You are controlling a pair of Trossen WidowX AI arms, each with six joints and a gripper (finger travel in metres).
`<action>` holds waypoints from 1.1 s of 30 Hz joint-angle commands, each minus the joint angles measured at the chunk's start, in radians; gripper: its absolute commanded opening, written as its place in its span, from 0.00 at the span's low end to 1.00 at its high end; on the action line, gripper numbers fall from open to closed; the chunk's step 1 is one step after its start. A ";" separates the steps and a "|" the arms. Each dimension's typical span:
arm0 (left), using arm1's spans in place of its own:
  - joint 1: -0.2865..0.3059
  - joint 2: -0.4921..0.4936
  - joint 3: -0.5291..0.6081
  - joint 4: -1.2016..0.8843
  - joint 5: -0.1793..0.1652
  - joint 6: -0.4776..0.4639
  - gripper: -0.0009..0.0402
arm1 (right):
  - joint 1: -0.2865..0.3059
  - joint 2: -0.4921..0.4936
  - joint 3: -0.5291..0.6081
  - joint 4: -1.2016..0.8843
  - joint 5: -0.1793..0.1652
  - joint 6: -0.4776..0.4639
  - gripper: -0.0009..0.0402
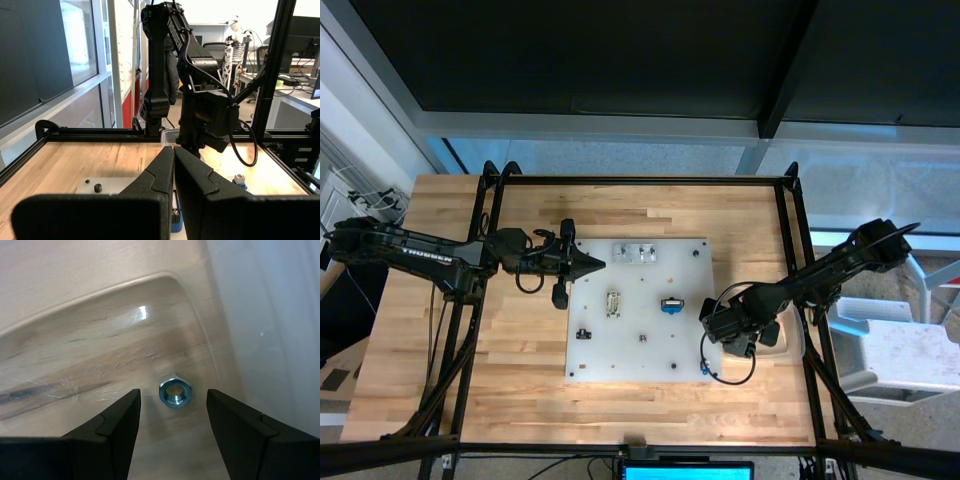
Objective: Pick the M12 fastener and fasten on the M12 threads
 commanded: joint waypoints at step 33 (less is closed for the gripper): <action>0.000 0.000 0.000 0.000 0.000 0.000 0.02 | -0.001 0.006 -0.052 0.081 -0.001 0.000 0.24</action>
